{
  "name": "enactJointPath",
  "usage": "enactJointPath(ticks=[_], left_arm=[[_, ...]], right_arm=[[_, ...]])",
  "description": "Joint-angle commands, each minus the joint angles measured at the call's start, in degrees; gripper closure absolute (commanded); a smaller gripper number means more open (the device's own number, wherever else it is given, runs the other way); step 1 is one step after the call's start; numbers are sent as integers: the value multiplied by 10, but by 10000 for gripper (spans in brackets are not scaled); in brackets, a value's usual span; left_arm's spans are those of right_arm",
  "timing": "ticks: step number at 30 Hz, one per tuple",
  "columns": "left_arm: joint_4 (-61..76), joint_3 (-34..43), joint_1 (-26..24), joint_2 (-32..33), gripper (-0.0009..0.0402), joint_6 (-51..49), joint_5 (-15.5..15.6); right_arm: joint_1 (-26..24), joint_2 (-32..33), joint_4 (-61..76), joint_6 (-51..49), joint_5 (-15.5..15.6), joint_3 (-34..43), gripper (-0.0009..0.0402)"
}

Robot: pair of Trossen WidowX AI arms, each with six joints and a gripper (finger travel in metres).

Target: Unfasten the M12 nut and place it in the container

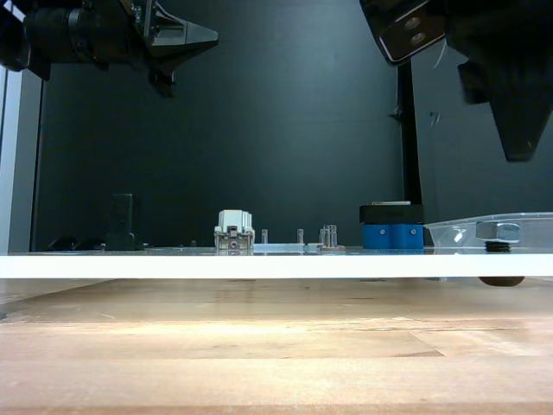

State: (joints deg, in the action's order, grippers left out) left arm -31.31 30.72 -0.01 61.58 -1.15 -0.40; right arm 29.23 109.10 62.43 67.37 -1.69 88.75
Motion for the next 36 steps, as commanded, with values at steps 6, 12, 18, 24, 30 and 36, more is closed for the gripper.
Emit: enactJointPath(ticks=[6, 12, 18, 24, 30, 36], left_arm=[[0, 0, 0, 0, 393, 0, 0], [0, 0, 0, 0, 393, 0, 0], [0, 0, 0, 0, 393, 0, 0], [0, 0, 0, 0, 393, 0, 0], [0, 0, 0, 0, 393, 0, 0], [0, 0, 0, 0, 393, 0, 0]], right_arm=[[0, 2, -4, 176, -13, 2, 209], [-2, 12, -38, 198, -28, -16, 144], [-2, 52, -76, 198, -10, -16, 146], [-3, 66, -86, 198, -1, -16, 186], [-3, 66, -80, 190, -2, -17, 262], [-3, 66, -76, 121, 0, -17, 342]])
